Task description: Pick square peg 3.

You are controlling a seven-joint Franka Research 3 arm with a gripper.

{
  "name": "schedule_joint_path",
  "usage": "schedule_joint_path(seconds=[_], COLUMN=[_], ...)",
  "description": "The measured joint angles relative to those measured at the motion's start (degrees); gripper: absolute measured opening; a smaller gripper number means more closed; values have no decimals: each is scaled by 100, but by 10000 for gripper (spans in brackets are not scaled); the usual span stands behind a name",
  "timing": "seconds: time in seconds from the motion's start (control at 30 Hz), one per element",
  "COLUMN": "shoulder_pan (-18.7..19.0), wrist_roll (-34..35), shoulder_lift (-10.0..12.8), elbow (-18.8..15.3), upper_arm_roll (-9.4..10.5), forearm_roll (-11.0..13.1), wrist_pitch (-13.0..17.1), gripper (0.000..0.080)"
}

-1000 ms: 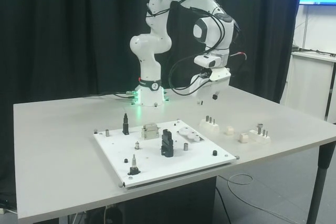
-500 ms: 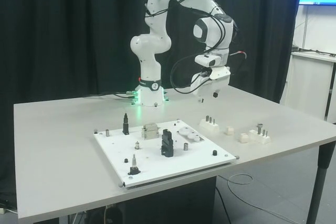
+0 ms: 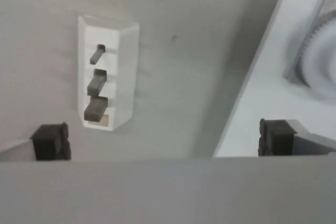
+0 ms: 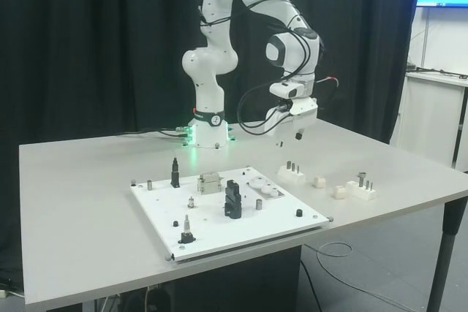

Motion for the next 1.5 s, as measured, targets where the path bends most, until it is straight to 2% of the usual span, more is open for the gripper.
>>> schedule_joint_path(seconds=[0.27, 0.63, 1.1, 1.5], shoulder_pan=[54, 193, 525, 592], wrist_roll=[117, 185, 544, 795], shoulder_lift=[-219, -408, -391, -282], elbow=[-470, -941, -1285, -1328], upper_arm_roll=[0, 10, 72, 76], forearm_roll=[-11, -11, -3, -3], wrist_pitch=[463, 791, 1228, 1414], gripper=[800, 800, 800, 800])
